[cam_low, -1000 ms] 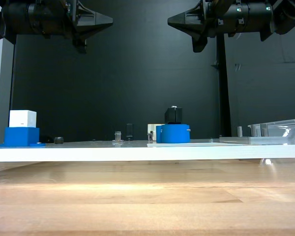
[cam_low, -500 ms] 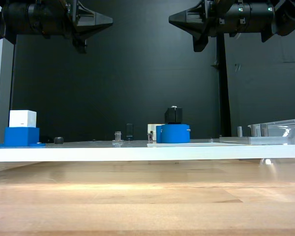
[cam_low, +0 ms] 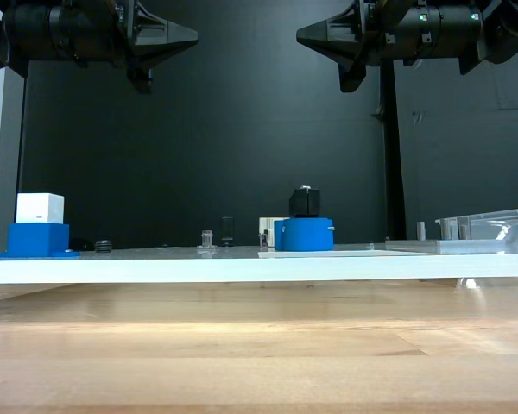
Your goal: Remove the 16mm cylinder and place in the container
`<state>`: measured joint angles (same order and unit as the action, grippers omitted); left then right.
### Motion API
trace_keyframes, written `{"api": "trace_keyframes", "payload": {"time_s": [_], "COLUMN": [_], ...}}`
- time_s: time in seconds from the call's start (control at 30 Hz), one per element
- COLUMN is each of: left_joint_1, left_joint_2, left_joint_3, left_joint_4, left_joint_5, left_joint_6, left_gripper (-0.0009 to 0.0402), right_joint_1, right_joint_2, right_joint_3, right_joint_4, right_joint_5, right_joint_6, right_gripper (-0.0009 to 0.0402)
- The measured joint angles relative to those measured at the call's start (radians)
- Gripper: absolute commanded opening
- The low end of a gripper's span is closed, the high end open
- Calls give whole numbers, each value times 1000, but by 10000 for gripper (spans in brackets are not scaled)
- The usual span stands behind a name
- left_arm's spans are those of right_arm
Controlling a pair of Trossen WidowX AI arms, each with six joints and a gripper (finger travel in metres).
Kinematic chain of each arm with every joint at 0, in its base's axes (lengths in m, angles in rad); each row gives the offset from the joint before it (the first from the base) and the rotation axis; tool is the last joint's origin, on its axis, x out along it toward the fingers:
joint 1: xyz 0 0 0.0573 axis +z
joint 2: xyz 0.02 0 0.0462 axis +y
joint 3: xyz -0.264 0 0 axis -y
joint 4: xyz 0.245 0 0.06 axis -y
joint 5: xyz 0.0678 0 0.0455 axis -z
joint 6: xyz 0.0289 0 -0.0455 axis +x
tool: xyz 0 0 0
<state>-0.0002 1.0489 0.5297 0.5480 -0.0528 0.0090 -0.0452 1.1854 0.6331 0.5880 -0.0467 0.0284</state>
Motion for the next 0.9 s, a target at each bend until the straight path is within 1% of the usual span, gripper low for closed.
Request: {"api": "trace_keyframes", "payload": {"time_s": [0.9], "left_joint_1": [0], "left_joint_2": [0], "left_joint_3": [0], "left_joint_4": [0], "left_joint_5": [0], "left_joint_6": [0], "left_gripper": [0], "right_joint_1": [0], "right_joint_2": [0], "right_joint_3": [0], "right_joint_4": [-10], "right_joint_5": [1], "right_joint_6": [0], "right_gripper": [0]}}
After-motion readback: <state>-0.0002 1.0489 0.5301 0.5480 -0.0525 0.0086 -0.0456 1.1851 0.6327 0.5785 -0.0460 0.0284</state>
